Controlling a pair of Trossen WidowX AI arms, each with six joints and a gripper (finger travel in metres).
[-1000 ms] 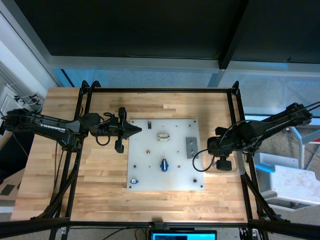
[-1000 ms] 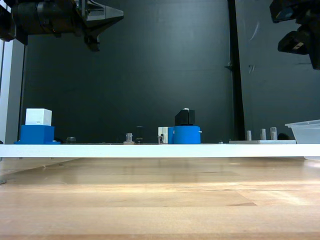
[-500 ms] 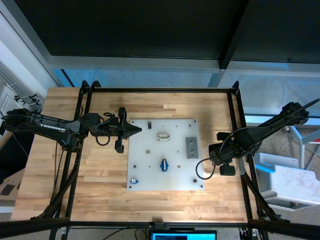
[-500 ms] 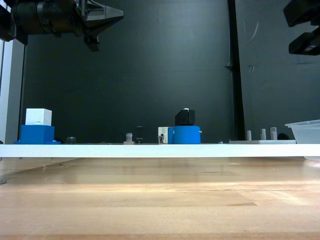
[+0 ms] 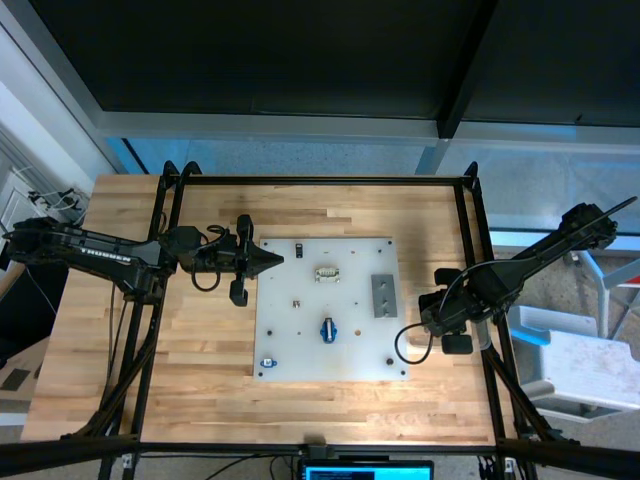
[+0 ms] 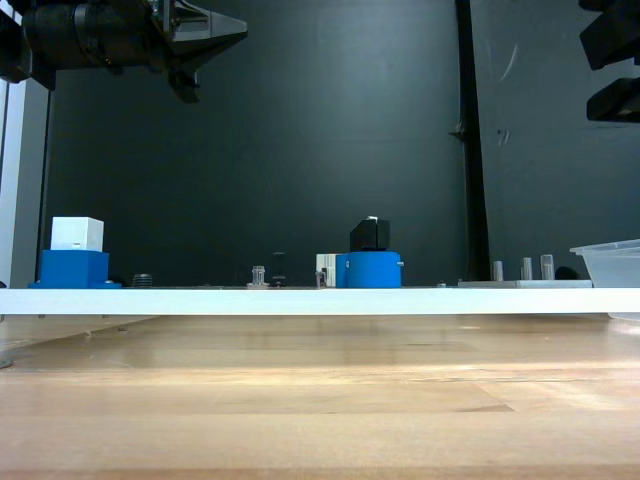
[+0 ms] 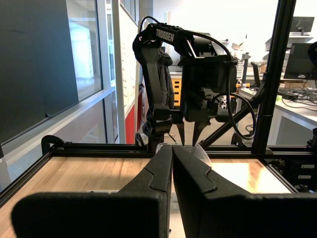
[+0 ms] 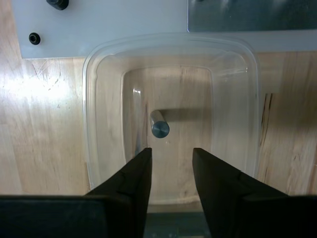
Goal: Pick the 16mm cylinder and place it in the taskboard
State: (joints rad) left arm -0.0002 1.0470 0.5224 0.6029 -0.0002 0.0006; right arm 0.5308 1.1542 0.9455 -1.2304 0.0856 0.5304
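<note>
Right wrist view: the right pincer [image 8: 172, 154] hangs with its two fingers spread and nothing between them, looking straight down into the clear plastic tray [image 8: 90, 99]. The 16mm cylinder [image 8: 159, 126] sits on the tray floor, apart from the walls, its round end face turned toward the camera. Whether it stands quite upright or leans I cannot tell. The gap between the fingers lines up almost over it, the peg a touch nearer one finger, which suits a straight descent to close on its sides. The tray presumably keeps so small a part from rolling off, though its walls also leave the fingers limited room. Just beyond the tray's rim lies the taskboard [image 8: 109, 25] with its grey block [image 8: 247, 12], so the carry should be short. As I judge it, the pick has not begun and the placing is all ahead. In the high view the left pincer [image 5: 268, 258] is parked aloft at the board's left edge, fingers pressed together on nothing, out of the way of the working side of the counter [image 5: 200, 400].
</note>
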